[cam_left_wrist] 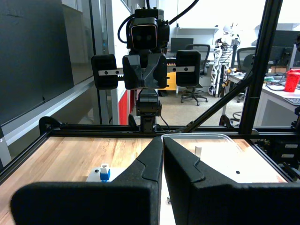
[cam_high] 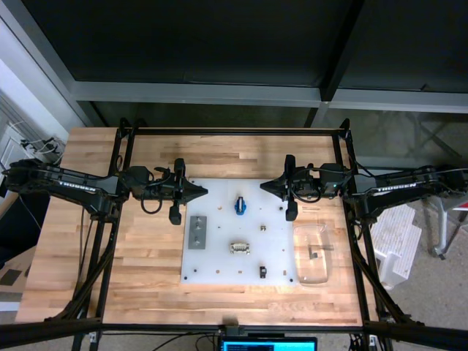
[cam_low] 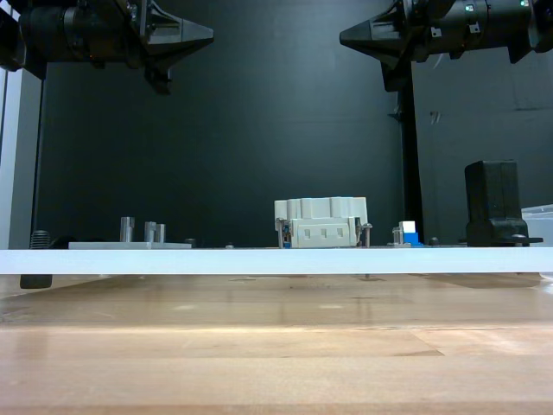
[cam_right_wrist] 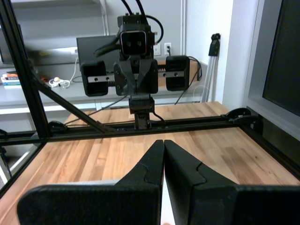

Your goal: Pick the 16mm bar and install on taskboard

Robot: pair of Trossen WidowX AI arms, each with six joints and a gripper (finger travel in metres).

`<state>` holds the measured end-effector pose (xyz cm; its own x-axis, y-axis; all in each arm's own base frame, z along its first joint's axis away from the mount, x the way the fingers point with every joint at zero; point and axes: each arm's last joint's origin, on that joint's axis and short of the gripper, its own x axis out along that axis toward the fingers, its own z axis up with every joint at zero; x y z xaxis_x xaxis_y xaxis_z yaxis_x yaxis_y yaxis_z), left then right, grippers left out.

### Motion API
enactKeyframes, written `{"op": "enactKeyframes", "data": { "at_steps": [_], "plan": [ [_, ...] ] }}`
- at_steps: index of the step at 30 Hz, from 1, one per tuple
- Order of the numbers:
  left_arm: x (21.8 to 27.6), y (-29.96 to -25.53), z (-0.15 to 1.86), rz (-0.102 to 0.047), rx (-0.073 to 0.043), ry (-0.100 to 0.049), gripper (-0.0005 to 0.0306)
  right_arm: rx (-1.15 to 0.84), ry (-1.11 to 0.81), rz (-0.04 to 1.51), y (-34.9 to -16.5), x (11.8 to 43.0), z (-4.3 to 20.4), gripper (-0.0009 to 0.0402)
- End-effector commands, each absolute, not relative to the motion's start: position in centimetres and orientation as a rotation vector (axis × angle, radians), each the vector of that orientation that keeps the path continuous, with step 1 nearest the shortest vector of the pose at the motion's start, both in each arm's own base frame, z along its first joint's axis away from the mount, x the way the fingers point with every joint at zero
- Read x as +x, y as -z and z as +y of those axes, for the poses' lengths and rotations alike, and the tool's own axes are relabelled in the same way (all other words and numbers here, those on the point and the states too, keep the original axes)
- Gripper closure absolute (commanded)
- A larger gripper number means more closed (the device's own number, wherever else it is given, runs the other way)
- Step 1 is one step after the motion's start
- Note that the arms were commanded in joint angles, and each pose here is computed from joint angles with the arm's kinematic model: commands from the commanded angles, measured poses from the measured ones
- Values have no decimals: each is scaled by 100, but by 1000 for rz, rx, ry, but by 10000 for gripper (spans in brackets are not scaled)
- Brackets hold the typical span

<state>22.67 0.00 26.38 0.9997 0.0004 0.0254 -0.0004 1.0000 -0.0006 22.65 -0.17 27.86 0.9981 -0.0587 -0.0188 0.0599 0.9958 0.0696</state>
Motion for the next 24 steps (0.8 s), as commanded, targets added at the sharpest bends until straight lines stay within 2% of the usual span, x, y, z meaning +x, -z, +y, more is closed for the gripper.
{"op": "enactKeyframes", "data": {
  "at_steps": [1, 13, 24],
  "plan": [
    [2268, -2639, 1, -26, 0, -1, 300, 71, 59, -17, -2819, 2266, -18, 393],
    [2268, -2639, 0, -26, 0, 0, 300, 72, 57, -16, -2839, 2266, -17, 393],
    [2268, -2639, 1, -26, 0, -1, 300, 80, 47, 320, -2984, 2254, 38, 393]
  ]
}}
